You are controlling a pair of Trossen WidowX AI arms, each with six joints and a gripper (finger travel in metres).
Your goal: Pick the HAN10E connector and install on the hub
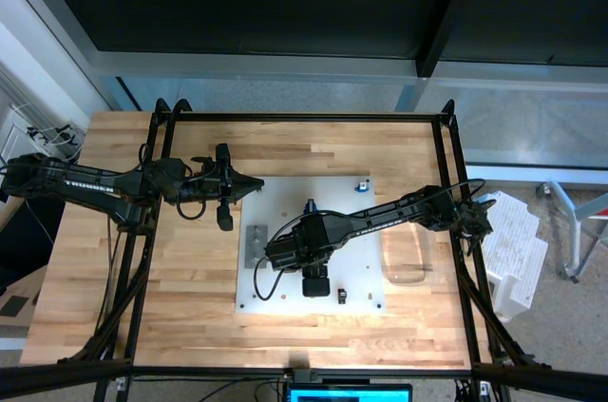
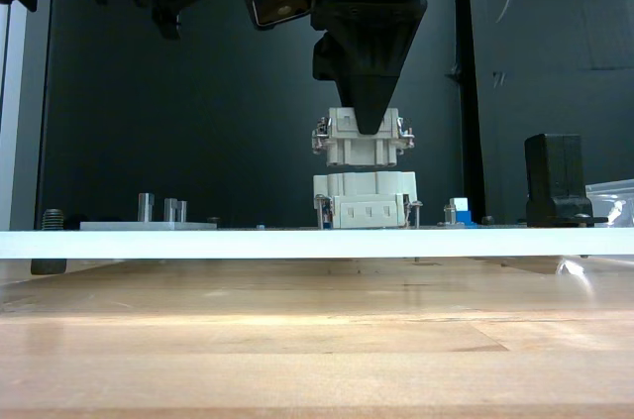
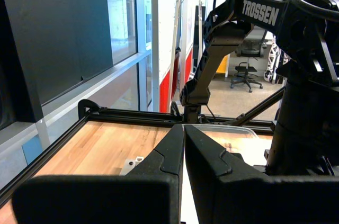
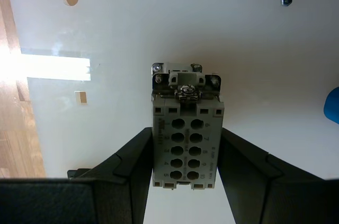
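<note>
Right claw (image 2: 370,122) hangs over the white board (image 1: 285,202), toward 6 o'clock from its middle. It holds the connector (image 2: 363,148) level and just above the hub (image 2: 365,201), nearly touching, probably so it can be pressed straight down. Its fingers are spread narrowly, clamping the connector's long sides. Left claw (image 3: 184,134), fingers pressed together and empty, is parked off the board's 10 o'clock corner.

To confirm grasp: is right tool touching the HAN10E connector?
Touching: right wrist view shows right tool gripping HAN10E connector on both sides. Left tool hovers near the board.
</note>
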